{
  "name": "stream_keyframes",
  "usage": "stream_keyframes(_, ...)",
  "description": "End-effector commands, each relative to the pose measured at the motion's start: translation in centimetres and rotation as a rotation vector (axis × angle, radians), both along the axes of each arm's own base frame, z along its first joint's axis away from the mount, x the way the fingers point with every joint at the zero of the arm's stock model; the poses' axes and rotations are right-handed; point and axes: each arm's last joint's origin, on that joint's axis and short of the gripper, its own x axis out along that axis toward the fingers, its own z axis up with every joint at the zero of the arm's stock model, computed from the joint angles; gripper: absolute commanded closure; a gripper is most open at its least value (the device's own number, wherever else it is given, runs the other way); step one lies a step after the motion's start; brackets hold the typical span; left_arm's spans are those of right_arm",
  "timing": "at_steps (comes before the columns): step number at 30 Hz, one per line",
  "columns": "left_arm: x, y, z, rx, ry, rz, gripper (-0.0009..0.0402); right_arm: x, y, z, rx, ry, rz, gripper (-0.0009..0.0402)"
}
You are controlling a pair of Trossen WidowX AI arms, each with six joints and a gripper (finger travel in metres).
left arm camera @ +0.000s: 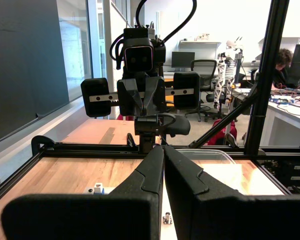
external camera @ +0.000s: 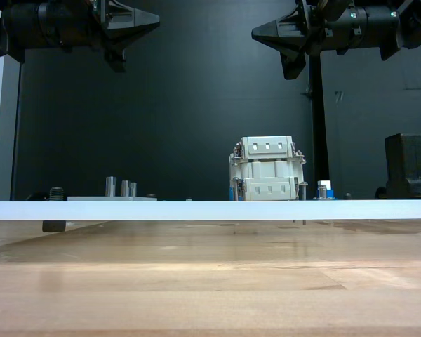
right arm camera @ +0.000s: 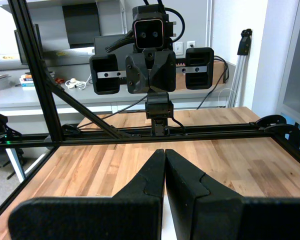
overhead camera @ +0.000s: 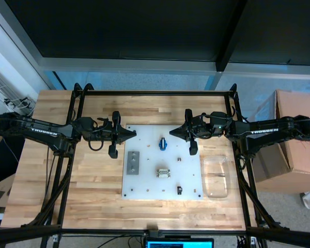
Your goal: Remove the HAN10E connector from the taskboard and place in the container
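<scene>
One seated HAN10E connector (overhead camera: pixel 164 172), left claw (overhead camera: pixel 135 133), right claw (overhead camera: pixel 171 132) closed above taskboard (overhead camera: pixel 144 187)

The connector (overhead camera: pixel 164 172) sits in its seat near the middle of the board (overhead camera: pixel 144 187), which lies on my bench (overhead camera: pixel 93 206). The container (overhead camera: pixel 216 177) rests just right of the board. My left gripper (overhead camera: pixel 134 133) and right gripper (overhead camera: pixel 171 132) hang above the board's far edge, facing each other.
</scene>
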Motion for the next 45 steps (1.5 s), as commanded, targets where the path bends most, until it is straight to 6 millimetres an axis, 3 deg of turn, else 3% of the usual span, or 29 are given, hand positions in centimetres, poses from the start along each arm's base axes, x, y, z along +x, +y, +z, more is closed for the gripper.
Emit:
stream_keyframes(1, 0.0, 0.0, 0.0, 0.0, 0.0, 0.0, 0.0393, 0.0, 0.0, 0.0, 0.0, 0.0, 0.0, 0.0393)
stream_keyframes(10, 0.0, 0.0, 0.0, 0.0, 0.0, 0.0, 0.0393, 0.0, 0.0, 0.1, 0.001, -0.002, 0.001, 0.0393)
stream_keyframes(16, 0.0, 0.0, 0.0, 0.0, 0.0, 0.0, 0.0393, 0.4, 0.5, 1.2, 0.045, 0.07, 0.015, 0.0393)
stream_keyframes(31, 0.0, 0.0, 0.0, 0.0, 0.0, 0.0, 0.0393, 3.3, 4.6, 3.2, -0.007, 0.587, 0.041, 0.0393)
stream_keyframes(45, 0.0, 0.0, 0.0, 0.0, 0.0, 0.0, 0.0393, 7.0, 9.0, 3.3, -0.011, 1.053, 0.043, 0.0393)
